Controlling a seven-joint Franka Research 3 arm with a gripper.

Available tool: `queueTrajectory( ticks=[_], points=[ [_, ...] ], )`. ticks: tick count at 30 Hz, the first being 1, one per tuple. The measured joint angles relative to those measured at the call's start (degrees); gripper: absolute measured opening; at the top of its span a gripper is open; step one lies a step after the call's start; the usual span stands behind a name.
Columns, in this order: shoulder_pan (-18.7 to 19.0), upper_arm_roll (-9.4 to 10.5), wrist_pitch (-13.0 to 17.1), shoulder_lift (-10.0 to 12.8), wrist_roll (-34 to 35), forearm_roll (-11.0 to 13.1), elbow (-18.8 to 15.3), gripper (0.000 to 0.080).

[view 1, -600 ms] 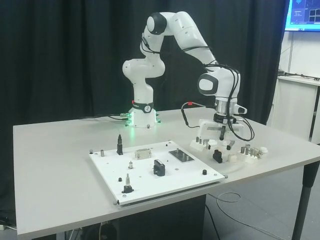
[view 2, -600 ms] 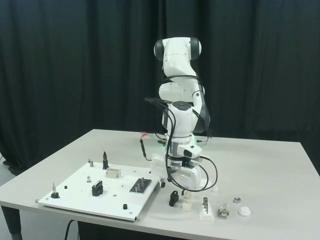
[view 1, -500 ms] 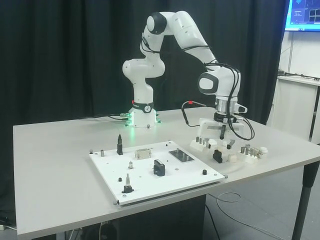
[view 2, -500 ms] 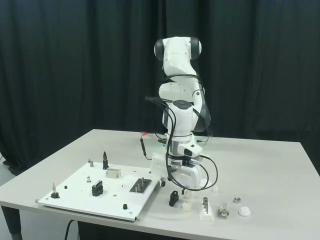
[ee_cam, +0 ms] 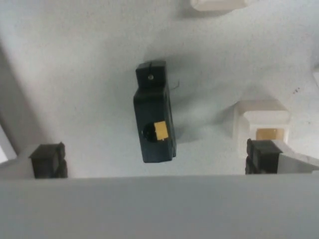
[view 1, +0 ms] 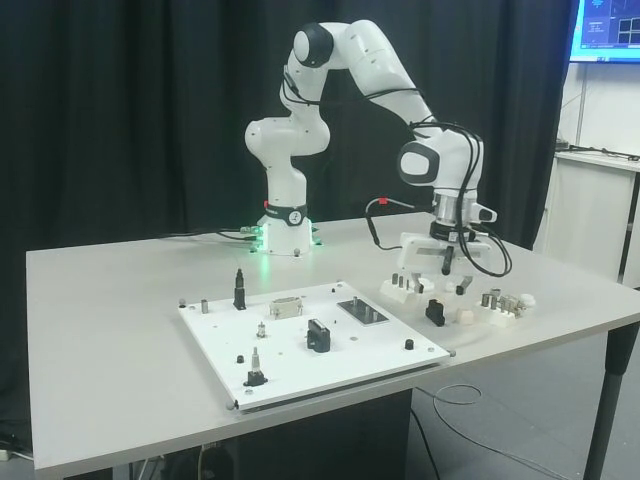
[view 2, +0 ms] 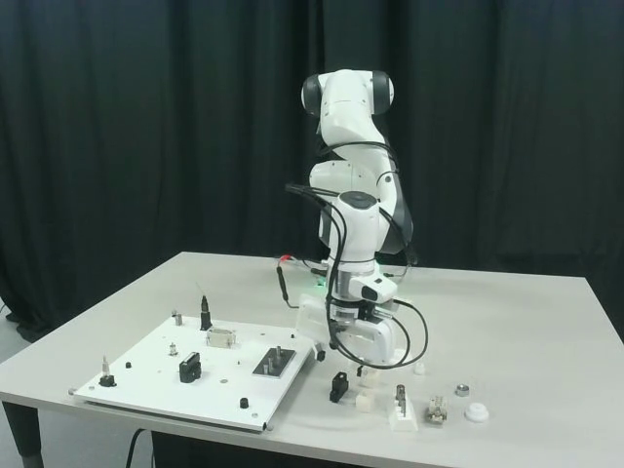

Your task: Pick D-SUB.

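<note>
**Gripper status: released, empty**

The gripper (view 1: 444,276) hangs above the grey table (view 1: 110,300) with its 2 fingers (ee_cam: 47,159) spread wide, grasping nothing. Directly beneath it, untouched, lies 1 black block (ee_cam: 153,119). White holders (view 1: 497,314) stand just beside the gripper on the side of the table's near edge. The D-SUB (view 1: 285,307) sits on the white board (view 1: 340,365), well apart from the gripper, past the board's nearest edge, with open tabletop between.

One white arm (view 1: 370,70); one white board (view 1: 310,340); one grey table (view 1: 110,330).
</note>
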Motion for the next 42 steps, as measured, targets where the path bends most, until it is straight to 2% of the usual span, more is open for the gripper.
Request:
queueTrajectory(
  ticks=[28,42],
  points=[
    [-0.03,0.33,-0.72,-0.90,1.21,0.17,0.72,0.0800],
    [-0.26,0.30,-1.50,-1.23,11.14,0.54,1.22,0.0800]
  ],
)
